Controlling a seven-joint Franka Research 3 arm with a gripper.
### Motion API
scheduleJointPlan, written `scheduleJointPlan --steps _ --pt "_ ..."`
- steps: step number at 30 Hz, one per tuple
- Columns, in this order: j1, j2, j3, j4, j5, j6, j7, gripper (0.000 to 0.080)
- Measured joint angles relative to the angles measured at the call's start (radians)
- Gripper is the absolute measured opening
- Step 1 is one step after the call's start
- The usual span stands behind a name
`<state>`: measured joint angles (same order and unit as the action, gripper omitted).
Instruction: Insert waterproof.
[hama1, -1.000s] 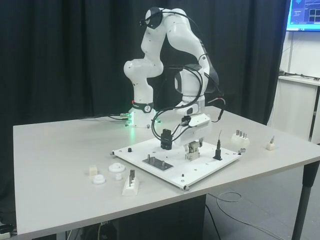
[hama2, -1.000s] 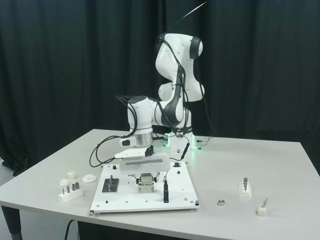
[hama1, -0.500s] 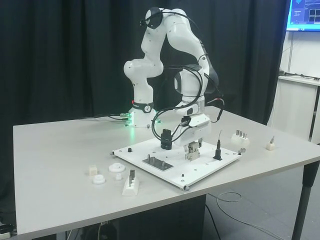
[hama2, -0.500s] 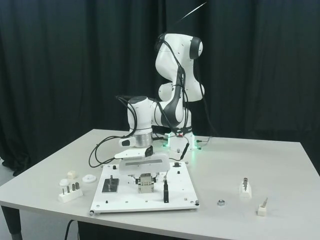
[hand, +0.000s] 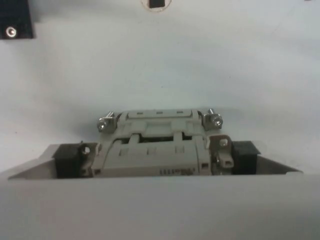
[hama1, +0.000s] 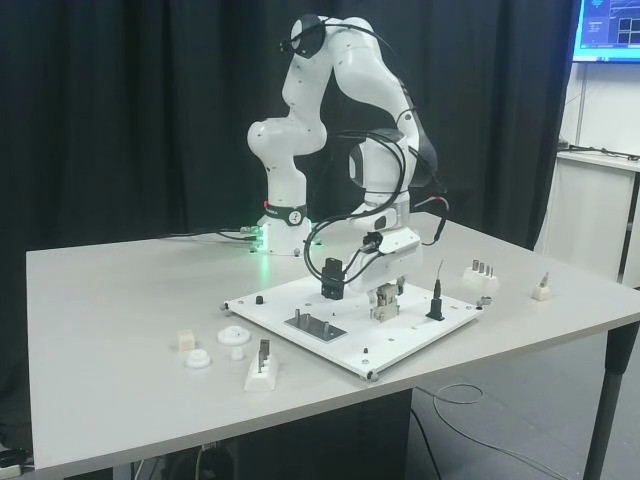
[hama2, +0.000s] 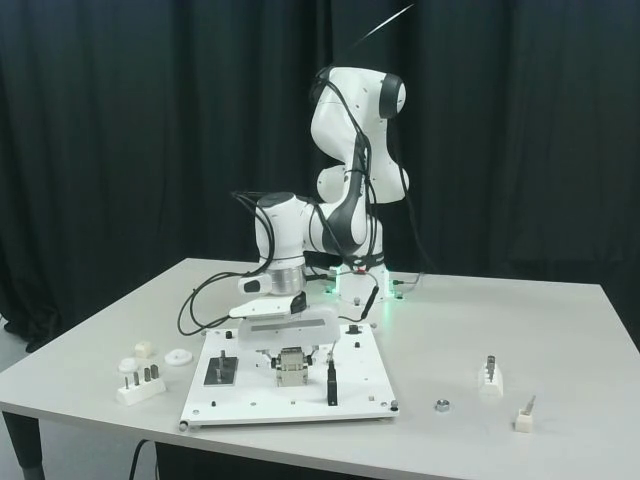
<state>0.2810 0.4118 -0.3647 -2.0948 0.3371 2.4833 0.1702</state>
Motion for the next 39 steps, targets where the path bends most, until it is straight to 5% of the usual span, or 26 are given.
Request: scheduleJointPlan --steps 23,39 --pt "0.0 0.008 -0.003 0.01 0.0 -0.023 0.009 0.0623" --pt "0.0 0.035 -0.012 0.075 -0.031 -0.123 0.055 0.0623"
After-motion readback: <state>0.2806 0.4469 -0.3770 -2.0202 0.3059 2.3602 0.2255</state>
